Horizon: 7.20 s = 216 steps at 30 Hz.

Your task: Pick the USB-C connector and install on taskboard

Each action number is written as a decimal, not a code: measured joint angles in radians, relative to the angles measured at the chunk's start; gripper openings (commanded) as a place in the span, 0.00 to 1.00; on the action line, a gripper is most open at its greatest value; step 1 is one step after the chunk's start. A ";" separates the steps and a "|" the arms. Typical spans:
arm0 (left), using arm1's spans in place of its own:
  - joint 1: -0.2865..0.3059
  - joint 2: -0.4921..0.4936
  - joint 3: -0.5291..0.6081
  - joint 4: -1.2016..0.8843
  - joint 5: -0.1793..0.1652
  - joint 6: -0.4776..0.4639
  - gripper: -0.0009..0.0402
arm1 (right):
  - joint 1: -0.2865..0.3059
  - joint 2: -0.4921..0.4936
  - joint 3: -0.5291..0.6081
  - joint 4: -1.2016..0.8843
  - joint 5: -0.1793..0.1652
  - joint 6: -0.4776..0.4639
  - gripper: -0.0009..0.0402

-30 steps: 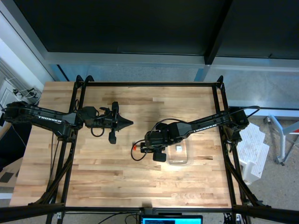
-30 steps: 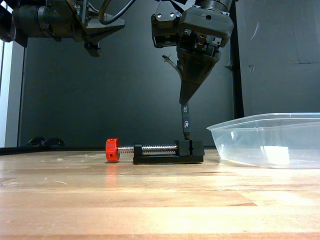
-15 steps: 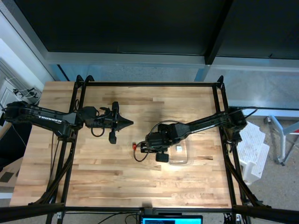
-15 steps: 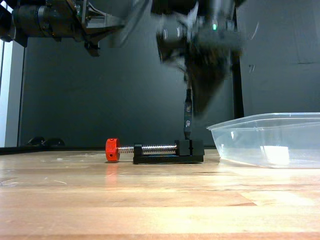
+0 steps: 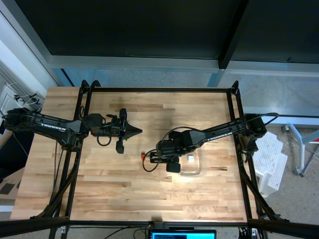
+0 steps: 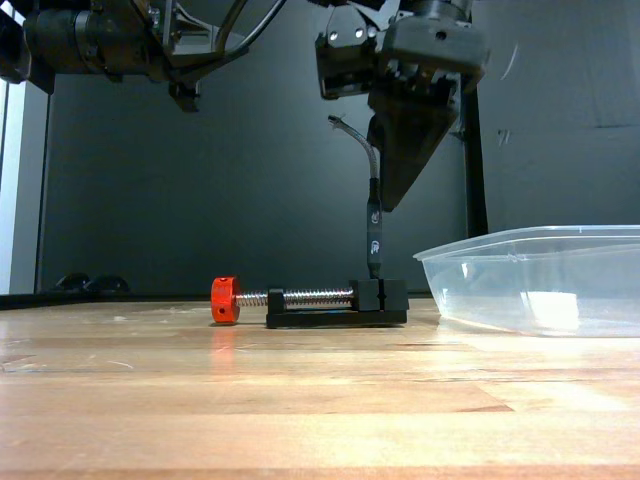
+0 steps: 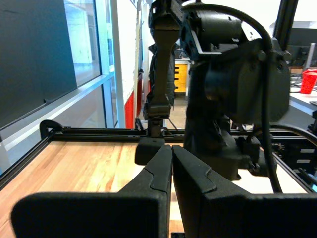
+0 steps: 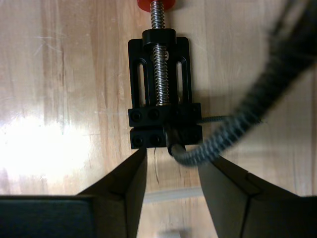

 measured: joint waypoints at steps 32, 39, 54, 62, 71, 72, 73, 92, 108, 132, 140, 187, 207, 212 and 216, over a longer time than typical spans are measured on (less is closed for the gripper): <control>0.000 0.000 0.000 -0.002 0.000 0.000 0.02 | 0.003 -0.137 0.003 -0.034 0.003 -0.003 0.56; 0.000 0.000 0.000 -0.002 0.000 0.000 0.02 | 0.000 -0.156 0.000 -0.032 0.003 -0.025 0.52; 0.000 0.000 0.000 -0.002 0.000 0.000 0.02 | -0.080 -0.430 -0.251 0.363 -0.003 -0.162 0.02; 0.000 0.000 0.000 -0.002 0.000 0.000 0.02 | -0.116 -0.565 -0.421 0.664 -0.008 -0.200 0.02; 0.000 0.000 0.000 -0.002 0.000 0.000 0.02 | -0.171 -0.678 -0.617 0.973 -0.079 -0.213 0.02; 0.000 0.000 0.000 -0.002 0.000 0.000 0.02 | -0.174 -0.689 -0.642 1.020 -0.080 -0.213 0.02; 0.000 0.000 0.000 -0.002 0.000 0.000 0.02 | -0.177 -0.700 -0.667 1.070 -0.079 -0.212 0.02; 0.000 0.000 0.000 -0.002 0.000 0.000 0.02 | -0.177 -0.798 -0.906 1.362 -0.076 -0.181 0.02; 0.000 0.000 0.000 -0.002 0.000 0.000 0.02 | -0.177 -0.799 -0.942 1.412 -0.080 -0.169 0.02; 0.000 0.000 0.000 -0.002 0.000 0.000 0.02 | -0.177 -0.798 -0.942 1.408 -0.076 -0.169 0.02; 0.000 0.000 0.000 -0.002 0.000 0.000 0.02 | -0.176 -0.798 -0.942 1.408 -0.076 -0.168 0.02; 0.000 0.000 0.000 -0.002 0.000 0.000 0.02 | -0.176 -0.798 -0.942 1.402 -0.076 -0.168 0.02; 0.000 0.000 0.000 -0.002 0.000 0.000 0.02 | -0.176 -0.798 -0.942 1.402 -0.076 -0.168 0.02; 0.000 0.000 0.000 -0.002 0.000 0.000 0.02 | -0.176 -0.798 -0.942 1.402 -0.076 -0.168 0.02; 0.000 0.000 0.000 -0.002 0.000 0.000 0.02 | -0.176 -0.798 -0.942 1.402 -0.076 -0.168 0.02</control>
